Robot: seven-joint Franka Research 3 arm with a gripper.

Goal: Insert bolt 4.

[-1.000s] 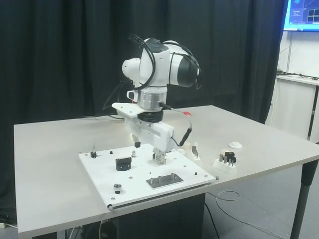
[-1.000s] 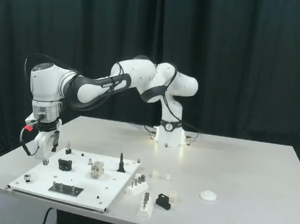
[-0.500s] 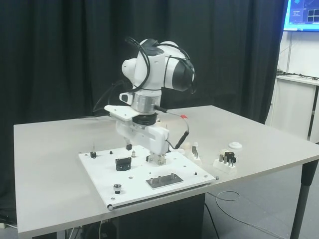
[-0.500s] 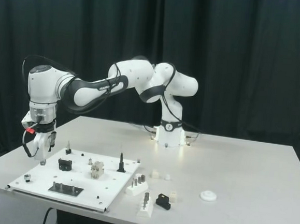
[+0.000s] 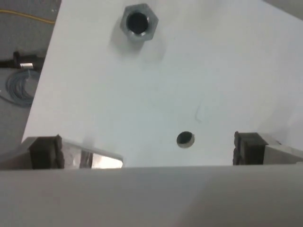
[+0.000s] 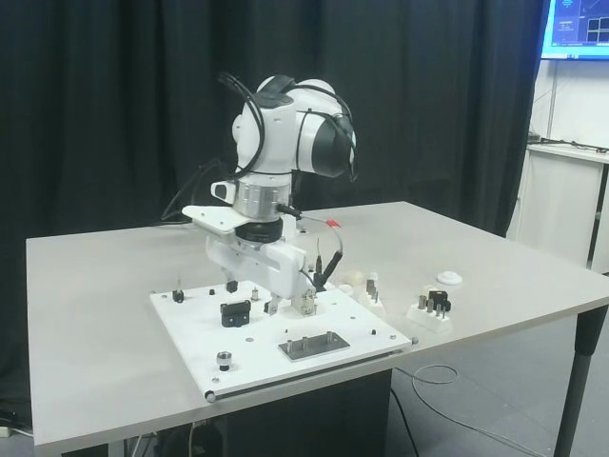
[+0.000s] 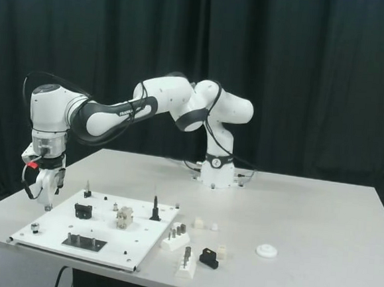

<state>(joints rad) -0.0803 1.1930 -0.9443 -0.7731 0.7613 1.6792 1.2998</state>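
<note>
White board (image 5: 142,85): my gripper (image 5: 147,150), fingers apart and empty, hovers above a hole (image 5: 185,139); no bolt held, so I judge fetching comes next.

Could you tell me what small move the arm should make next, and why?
Probably lift away from the white board and head toward the bolts in the holders beside it: the gripper is open with nothing between its fingers, so it has no bolt to put into the hole below it.
</note>
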